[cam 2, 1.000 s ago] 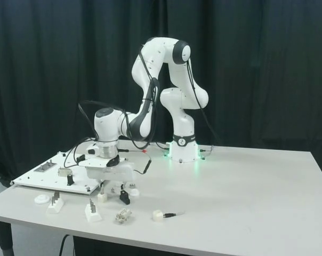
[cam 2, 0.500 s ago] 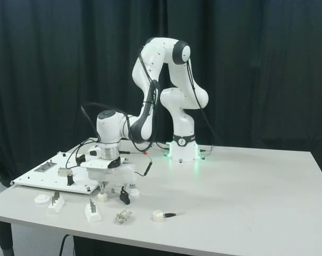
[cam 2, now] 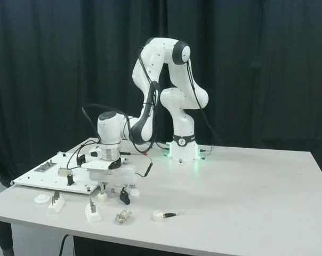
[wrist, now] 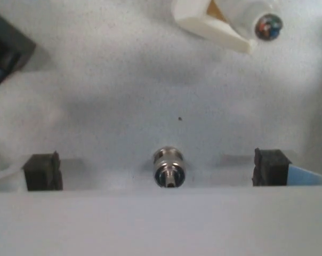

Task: Pick BNC.

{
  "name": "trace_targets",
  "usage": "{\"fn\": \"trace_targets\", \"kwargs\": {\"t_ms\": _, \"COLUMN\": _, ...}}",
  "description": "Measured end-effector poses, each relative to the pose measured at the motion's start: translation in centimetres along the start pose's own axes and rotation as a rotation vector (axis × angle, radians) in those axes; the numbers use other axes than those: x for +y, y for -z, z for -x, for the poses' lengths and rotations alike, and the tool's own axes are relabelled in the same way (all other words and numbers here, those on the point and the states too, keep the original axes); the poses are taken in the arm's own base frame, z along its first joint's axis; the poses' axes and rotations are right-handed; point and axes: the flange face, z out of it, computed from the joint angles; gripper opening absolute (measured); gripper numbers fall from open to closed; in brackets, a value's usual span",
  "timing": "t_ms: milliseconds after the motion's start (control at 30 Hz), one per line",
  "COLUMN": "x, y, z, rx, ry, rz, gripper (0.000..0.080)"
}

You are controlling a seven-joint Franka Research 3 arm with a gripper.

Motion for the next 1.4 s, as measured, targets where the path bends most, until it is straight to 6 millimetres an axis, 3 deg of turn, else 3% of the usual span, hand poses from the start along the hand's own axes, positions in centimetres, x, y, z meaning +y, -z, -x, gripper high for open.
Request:
{"fn": "trace_targets", "kwargs": {"t_ms": 533, "x": 0.25, "y": -0.54, "z": 0.15, "rx": 0.007, "ry": -0.009, "rz": -0.015, "gripper": 0.08}}
{"fn": "trace_targets", "kwargs": {"t_ms": 567, "x": 0.27, "y": -0.57, "z": 0.16, "rx": 0.007, "ry": -0.007, "rz": -0.015, "gripper": 0.069}}
{"fn": "trace_targets", "kwargs": {"t_ms": 833, "x": 0.47, "y": -0.78, "z": 0.18, "rx": 0.009, "ry": -0.006, "rz": -0.014, "gripper": 0.069}}
{"fn": "trace_targets", "kwargs": {"t_ms": 867, "x": 0.49, "y": -0.82, "z": 0.18, "rx": 0.009, "ry": -0.006, "rz": -0.013, "gripper": 0.0368}}
{"fn": "trace_targets", "kwargs": {"t_ms": 1033, "x": 0.54, "y": -0.97, "z": 0.17, "rx": 0.011, "ry": -0.006, "rz": -0.012, "gripper": 0.0368}}
{"fn": "trace_targets", "kwargs": {"t_ms": 1067, "x": 0.54, "y": -0.99, "z": 0.17, "rx": 0.012, "ry": -0.006, "rz": -0.012, "gripper": 0.0184}}
{"fn": "trace_targets", "kwargs": {"t_ms": 1333, "x": 0.49, "y": -0.76, "z": 0.01, "rx": 0.02, "ry": -0.005, "rz": -0.015, "gripper": 0.0184}}
{"fn": "trace_targets", "kwargs": {"t_ms": 1367, "x": 0.45, "y": -0.66, "z": -0.04, "rx": 0.022, "ry": -0.004, "rz": -0.017, "gripper": 0.0122}}
{"fn": "trace_targets", "kwargs": {"t_ms": 1400, "x": 0.42, "y": -0.56, "z": -0.09, "rx": 0.024, "ry": -0.004, "rz": -0.018, "gripper": 0.0122}}
